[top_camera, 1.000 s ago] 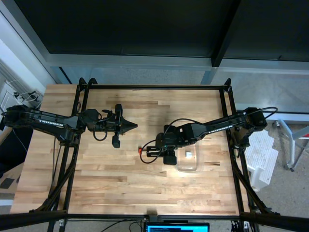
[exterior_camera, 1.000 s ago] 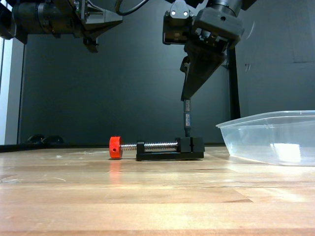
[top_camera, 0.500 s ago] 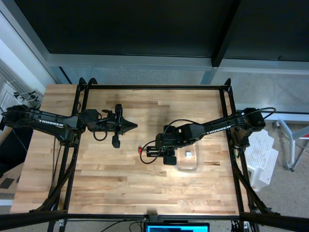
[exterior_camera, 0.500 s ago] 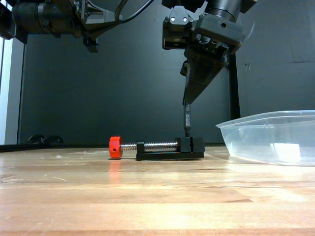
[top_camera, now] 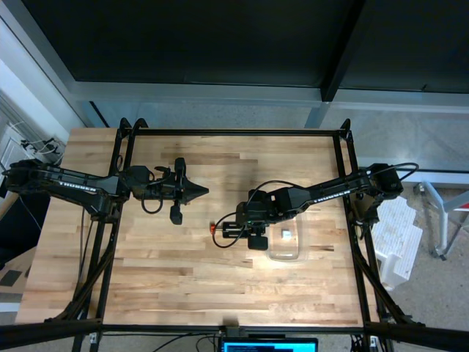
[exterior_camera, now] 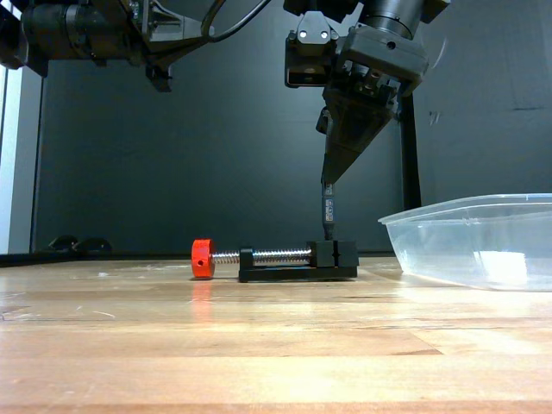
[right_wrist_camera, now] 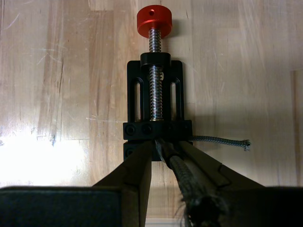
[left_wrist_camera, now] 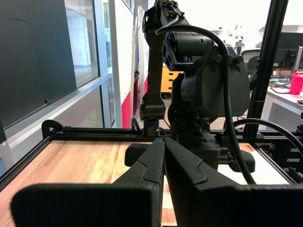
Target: Remove the USB-C connector from taskboard and place in the container
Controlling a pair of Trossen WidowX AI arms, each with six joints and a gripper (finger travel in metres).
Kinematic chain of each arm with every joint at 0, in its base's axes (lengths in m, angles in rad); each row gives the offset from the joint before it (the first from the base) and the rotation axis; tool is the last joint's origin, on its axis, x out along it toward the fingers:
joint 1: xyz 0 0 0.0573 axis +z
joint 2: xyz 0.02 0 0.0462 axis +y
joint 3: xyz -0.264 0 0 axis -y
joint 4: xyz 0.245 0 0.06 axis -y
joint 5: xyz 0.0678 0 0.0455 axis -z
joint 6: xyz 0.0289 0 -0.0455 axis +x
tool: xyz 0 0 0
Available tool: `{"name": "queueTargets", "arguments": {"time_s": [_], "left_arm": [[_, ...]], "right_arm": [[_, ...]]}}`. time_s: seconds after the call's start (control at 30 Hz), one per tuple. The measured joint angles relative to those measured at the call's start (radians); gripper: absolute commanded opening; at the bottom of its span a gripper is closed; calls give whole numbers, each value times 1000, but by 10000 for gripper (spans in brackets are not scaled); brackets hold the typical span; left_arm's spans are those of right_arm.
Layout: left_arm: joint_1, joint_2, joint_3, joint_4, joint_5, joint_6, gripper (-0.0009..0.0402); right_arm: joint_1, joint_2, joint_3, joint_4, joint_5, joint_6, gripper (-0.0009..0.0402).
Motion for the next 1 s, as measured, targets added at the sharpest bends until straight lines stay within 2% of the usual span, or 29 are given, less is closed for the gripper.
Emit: {"name": "queueTargets", "arguments": {"time_s": [0.33, 1.0], "left_arm": [[0, 0, 0, 0, 0, 0, 0], [0, 0, 0, 0, 0, 0, 0]], "right_arm": [[0, 0, 0, 3, -1, -10, -1], [-1, -9, 0, 1, -2, -26, 0]]}}
